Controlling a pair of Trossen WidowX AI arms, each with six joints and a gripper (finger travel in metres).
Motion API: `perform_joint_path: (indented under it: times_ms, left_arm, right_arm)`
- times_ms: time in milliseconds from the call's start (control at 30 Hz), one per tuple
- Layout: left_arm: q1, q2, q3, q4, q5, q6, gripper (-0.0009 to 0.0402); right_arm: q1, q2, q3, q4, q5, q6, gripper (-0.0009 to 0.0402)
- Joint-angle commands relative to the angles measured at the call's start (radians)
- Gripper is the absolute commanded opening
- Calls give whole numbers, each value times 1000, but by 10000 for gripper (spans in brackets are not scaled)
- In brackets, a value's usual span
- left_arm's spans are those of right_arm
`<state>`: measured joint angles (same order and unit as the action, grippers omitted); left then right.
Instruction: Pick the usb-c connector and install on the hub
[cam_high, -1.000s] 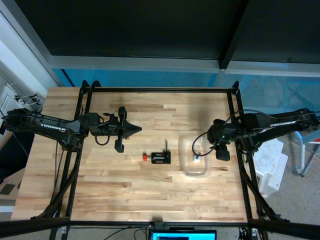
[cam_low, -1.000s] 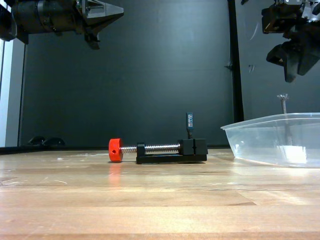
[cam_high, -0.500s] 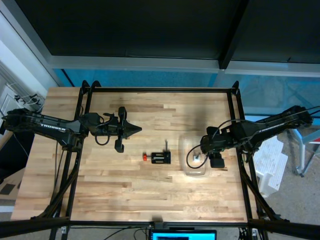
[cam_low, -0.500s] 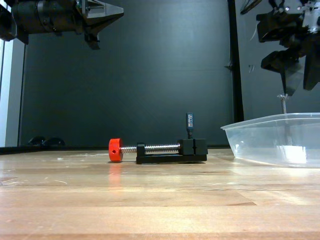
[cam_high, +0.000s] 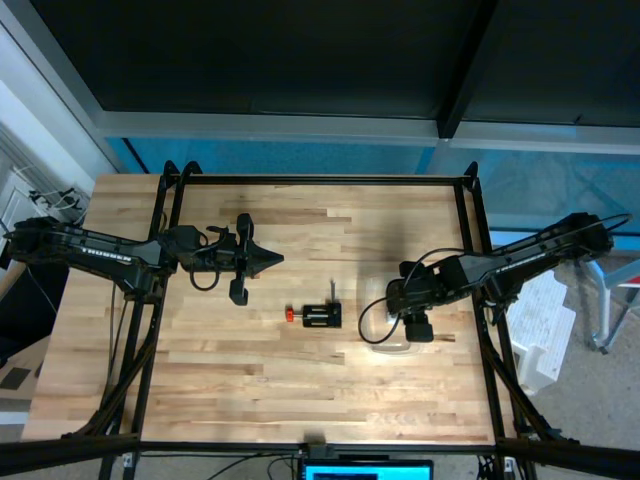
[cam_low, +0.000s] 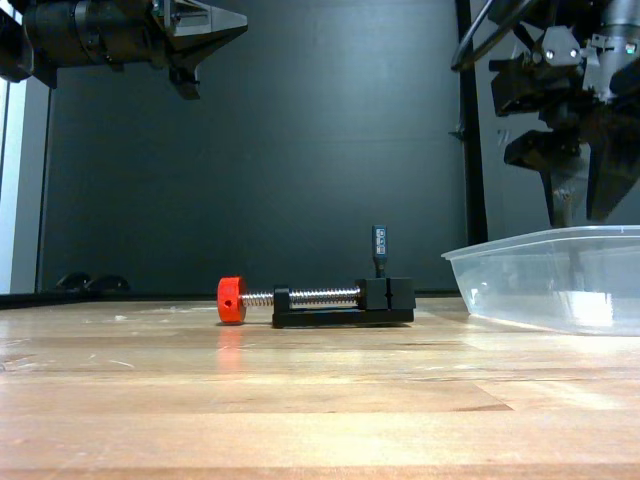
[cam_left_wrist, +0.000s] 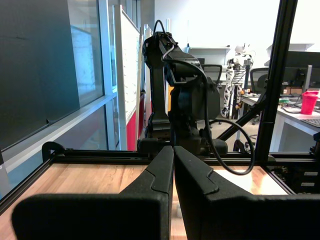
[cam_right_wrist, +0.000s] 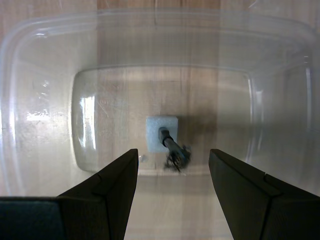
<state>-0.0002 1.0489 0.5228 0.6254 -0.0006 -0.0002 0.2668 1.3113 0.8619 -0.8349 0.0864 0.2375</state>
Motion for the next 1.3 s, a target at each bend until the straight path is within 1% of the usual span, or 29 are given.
perform_joint_path:
  times_ms: [33, 600, 1100, 1200, 1300]
  left_arm:
    - [0, 0, 0, 0, 0, 0, 0]
    - [0, 0, 0, 0, 0, 0, 0]
    - [0, 0, 0, 0, 0, 0, 0]
    - [0, 0, 0, 0, 0, 0, 0]
    - [0, 0, 0, 0, 0, 0, 0]
  right_arm:
    - [5, 21, -14, 30, 0, 3, 197]
    - [14, 105, -29, 105, 1, 43, 197]
    - [16, 105, -60, 131, 5, 69, 196]
    - [16, 105, -65, 139, 26, 69, 196]
    - [17, 105, -67, 142, 26, 69, 196]
